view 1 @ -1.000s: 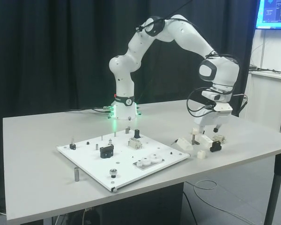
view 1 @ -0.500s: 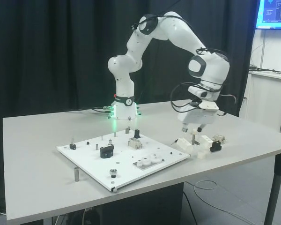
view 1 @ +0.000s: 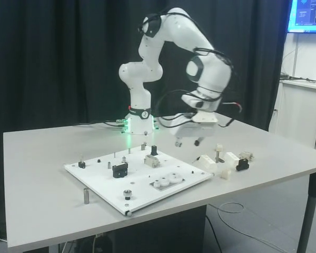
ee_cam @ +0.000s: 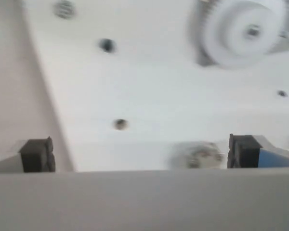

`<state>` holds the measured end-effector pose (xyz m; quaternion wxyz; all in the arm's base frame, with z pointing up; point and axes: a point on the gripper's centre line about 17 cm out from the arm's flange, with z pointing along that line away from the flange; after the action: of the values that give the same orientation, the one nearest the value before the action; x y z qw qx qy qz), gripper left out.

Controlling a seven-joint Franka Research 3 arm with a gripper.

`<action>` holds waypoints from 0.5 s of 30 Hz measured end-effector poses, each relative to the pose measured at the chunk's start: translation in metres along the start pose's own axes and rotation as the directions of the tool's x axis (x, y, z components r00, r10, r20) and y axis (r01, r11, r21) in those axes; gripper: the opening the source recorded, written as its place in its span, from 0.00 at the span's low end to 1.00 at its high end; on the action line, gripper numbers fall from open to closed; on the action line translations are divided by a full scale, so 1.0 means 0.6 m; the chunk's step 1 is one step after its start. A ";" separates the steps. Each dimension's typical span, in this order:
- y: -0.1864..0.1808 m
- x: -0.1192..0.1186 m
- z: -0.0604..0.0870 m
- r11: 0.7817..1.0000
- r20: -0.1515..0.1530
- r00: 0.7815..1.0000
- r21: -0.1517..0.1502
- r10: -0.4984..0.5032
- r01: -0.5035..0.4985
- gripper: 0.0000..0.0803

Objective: Remove square peg 2.

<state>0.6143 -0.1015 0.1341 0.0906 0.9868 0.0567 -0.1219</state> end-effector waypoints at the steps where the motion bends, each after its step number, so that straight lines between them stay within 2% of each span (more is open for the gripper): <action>1: 0.013 -0.003 0.002 1.000 0.001 1.000 0.004 -0.003 0.003 1.00; 15: 0.164 -0.055 0.037 0.999 0.014 1.000 0.044 -0.019 0.019 1.00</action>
<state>0.5904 -0.2046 0.1377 0.0684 0.9870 0.0628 -0.1312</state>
